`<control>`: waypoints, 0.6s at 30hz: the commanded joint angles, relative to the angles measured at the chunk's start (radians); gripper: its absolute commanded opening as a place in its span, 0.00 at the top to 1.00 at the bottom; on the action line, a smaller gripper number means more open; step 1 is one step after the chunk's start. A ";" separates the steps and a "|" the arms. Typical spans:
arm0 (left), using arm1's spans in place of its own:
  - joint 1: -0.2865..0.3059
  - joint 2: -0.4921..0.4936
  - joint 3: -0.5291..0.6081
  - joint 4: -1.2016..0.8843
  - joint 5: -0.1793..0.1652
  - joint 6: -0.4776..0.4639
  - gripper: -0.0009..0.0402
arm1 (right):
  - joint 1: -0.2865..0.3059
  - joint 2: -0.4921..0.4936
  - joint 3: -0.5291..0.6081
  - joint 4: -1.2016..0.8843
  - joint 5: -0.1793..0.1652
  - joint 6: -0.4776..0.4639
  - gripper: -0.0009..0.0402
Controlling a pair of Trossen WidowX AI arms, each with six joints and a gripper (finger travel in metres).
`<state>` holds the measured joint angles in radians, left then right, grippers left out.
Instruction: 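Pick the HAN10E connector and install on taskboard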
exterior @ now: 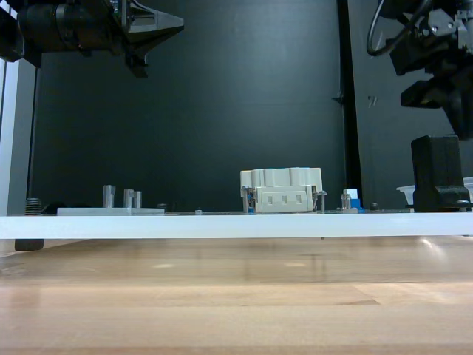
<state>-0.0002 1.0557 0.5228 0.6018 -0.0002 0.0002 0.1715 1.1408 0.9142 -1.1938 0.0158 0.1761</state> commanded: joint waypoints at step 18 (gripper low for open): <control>0.000 0.000 0.000 0.000 0.000 0.000 0.98 | 0.089 0.036 -0.093 0.099 0.022 0.105 0.29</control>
<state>-0.0002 1.0557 0.5228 0.6018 -0.0002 0.0002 0.2588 1.1667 0.8230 -1.1019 0.0364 0.2802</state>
